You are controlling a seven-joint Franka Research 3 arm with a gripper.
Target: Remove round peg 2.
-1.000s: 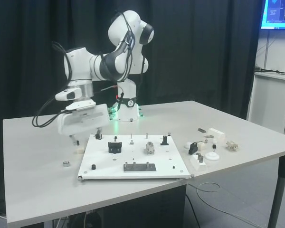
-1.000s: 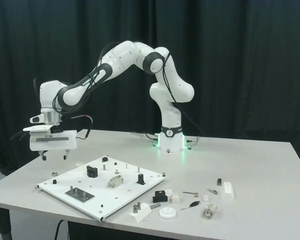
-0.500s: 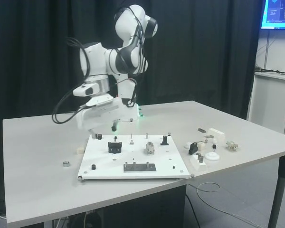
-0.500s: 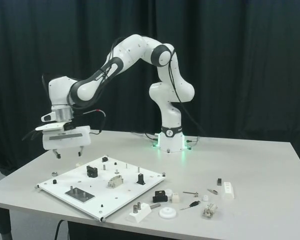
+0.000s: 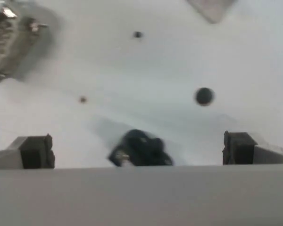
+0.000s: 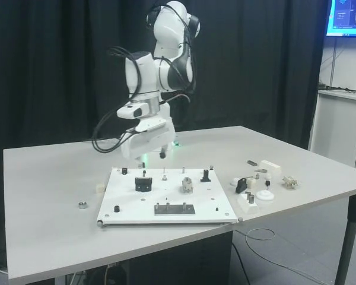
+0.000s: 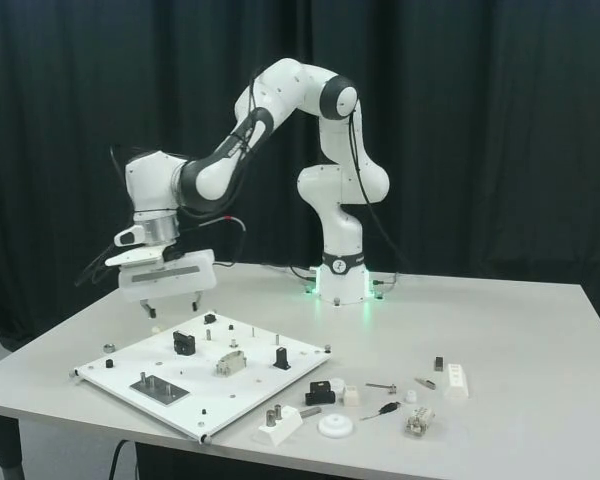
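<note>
**Tool hovers wide over the board, peg not yet held**

The tool [image 5: 137, 149] hangs empty, jaws spread wide, above the flat white assembly board [image 6: 216, 196]. Which upright is round peg 2 cannot be told; slim grey metal pegs [image 6: 164, 176] stand there. Likely light, rigid and slippery: pinch the shaft and pull straight up.

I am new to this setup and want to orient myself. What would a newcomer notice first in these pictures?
First the white arm, arching from its base at the back of the grey table, its open gripper hovering above the rear edge of the white board. That board carries small black fixtures and pegs. Beside it, toward the table's other end, lies a scatter of loose parts.
</note>
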